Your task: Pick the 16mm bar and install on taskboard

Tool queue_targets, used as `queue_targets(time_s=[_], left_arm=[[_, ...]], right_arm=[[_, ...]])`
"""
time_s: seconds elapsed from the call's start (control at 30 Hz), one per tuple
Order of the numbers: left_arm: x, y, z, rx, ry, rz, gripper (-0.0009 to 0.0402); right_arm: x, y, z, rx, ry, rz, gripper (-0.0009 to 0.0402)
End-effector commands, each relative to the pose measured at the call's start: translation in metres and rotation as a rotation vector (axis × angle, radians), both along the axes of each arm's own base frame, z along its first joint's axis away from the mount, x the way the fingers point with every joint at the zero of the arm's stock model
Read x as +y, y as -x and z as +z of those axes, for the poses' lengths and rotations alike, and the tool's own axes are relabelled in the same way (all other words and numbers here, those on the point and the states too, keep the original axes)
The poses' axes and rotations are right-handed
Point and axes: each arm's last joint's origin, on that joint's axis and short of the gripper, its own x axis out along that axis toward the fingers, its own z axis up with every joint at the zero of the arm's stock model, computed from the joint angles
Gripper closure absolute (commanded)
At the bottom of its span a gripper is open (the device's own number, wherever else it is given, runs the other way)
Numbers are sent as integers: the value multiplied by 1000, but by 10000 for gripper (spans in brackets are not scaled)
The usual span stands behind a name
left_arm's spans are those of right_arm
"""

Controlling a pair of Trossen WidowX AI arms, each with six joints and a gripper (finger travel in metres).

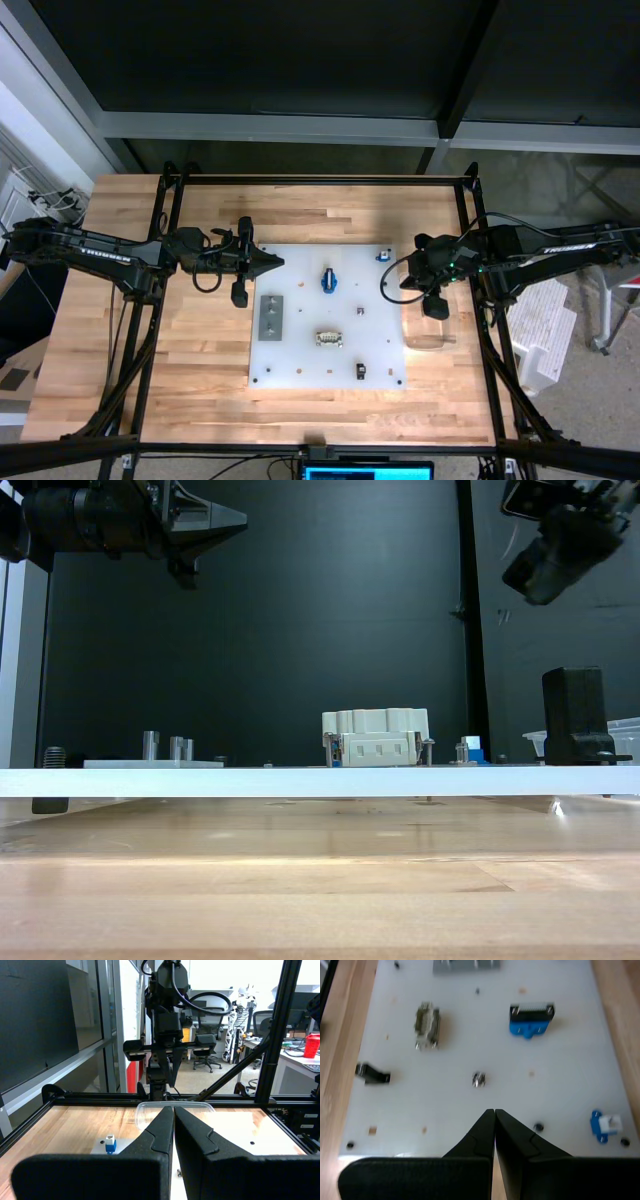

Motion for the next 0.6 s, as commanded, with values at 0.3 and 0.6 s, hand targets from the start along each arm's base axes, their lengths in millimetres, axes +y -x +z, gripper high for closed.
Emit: queue_targets(time_s=[0.3,0.6], left_arm=[[0,0,0,0,0,0,393],[0,0,0,0,0,0,393]], right_arm=[[6,19,-8,213,24,-15,393],[20,30,-11,305,29,16,393]])
